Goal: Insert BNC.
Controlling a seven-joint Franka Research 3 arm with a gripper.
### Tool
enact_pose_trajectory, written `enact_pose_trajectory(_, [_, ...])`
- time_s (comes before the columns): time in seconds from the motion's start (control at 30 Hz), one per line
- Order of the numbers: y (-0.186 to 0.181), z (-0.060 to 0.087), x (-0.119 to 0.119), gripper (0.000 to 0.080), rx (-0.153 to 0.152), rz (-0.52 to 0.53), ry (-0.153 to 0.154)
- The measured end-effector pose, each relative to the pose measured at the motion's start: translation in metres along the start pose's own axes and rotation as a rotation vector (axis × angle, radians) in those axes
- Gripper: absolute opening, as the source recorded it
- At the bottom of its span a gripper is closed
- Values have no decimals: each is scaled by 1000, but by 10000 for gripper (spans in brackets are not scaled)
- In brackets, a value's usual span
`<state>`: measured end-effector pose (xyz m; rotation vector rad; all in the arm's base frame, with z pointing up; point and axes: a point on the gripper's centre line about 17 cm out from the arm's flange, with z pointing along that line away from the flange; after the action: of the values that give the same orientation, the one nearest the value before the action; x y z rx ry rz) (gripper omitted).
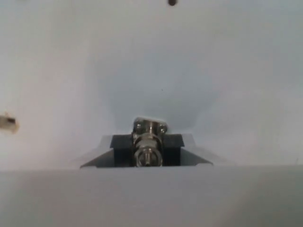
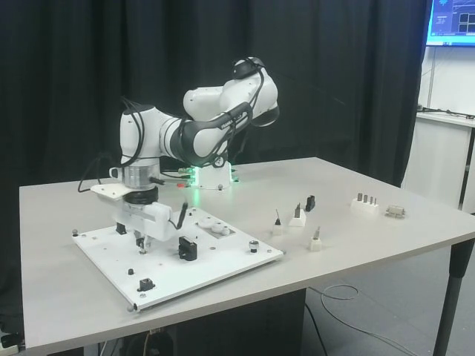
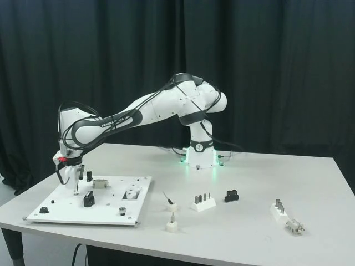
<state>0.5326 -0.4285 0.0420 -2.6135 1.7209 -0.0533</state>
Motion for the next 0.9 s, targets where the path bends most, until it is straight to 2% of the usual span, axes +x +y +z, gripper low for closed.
enact_pose_trajectory(0.27, [0, 0, -1, 121, 11, -157, -10])
enact_pose_trajectory(0.5, [0, 1, -1, 121, 18, -366, -13])
enact_pose_trajectory(0.9, [0, 3, -1, 121, 27, -631, -12])
